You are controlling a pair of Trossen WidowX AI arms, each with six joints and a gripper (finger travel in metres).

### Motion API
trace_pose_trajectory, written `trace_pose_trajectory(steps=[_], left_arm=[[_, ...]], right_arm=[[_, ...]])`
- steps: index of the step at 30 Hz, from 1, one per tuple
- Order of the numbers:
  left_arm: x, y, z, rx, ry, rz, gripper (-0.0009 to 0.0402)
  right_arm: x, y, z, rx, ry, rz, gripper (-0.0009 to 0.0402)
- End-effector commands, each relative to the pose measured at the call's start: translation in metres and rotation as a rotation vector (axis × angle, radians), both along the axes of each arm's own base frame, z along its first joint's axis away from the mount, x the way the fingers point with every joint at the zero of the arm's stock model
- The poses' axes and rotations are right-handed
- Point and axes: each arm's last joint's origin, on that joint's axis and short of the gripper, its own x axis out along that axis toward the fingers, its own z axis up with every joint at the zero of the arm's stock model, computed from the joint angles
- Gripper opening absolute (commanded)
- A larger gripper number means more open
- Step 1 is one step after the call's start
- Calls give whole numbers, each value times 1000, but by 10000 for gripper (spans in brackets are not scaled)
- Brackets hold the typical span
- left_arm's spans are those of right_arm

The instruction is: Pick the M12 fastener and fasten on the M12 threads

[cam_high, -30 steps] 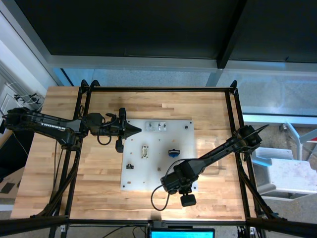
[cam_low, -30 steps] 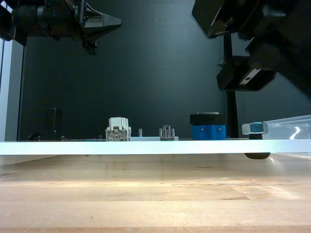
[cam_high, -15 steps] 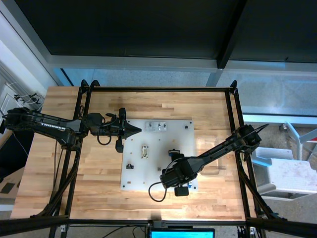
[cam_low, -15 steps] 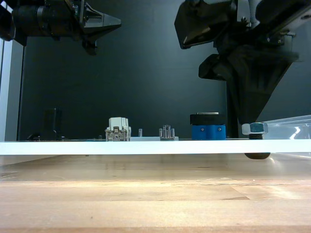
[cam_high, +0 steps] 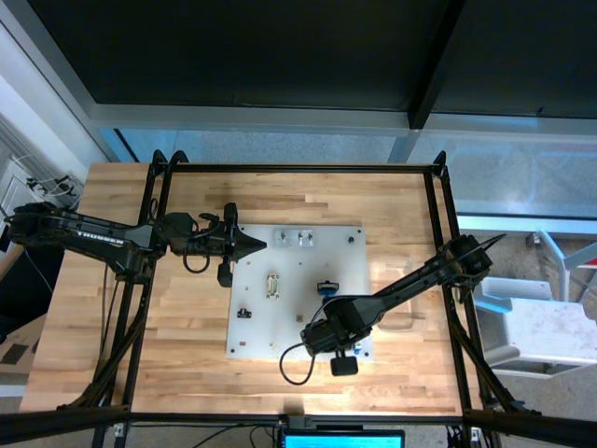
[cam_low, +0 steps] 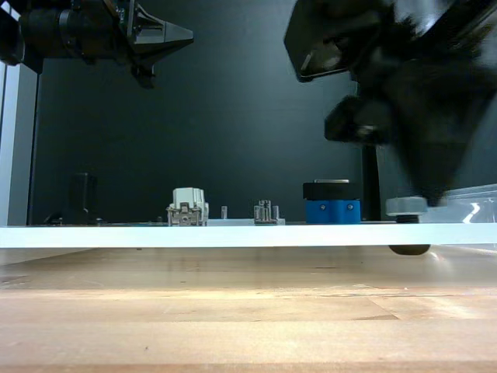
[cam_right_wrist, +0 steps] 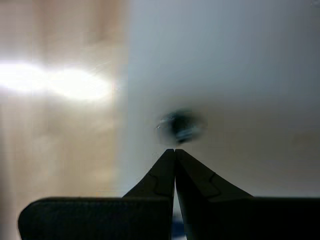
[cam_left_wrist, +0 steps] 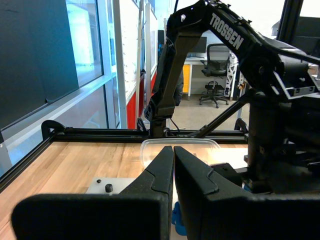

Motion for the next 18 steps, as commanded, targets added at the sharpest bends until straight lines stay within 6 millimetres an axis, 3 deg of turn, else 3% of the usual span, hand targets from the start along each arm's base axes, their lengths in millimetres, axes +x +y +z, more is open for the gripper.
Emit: trace_pose_trajectory(steps=[1,6,18], left_arm=[[0,0,0,0,-1,0,0],[0,0,0,0,0,0,0],[0,0,0,0,-1,0,0]], right_arm=[[-5,2,4,100,82,59,0],[-5,2,8,85,73,58,0],[1,-4,5,-139,-36,-90,0]])
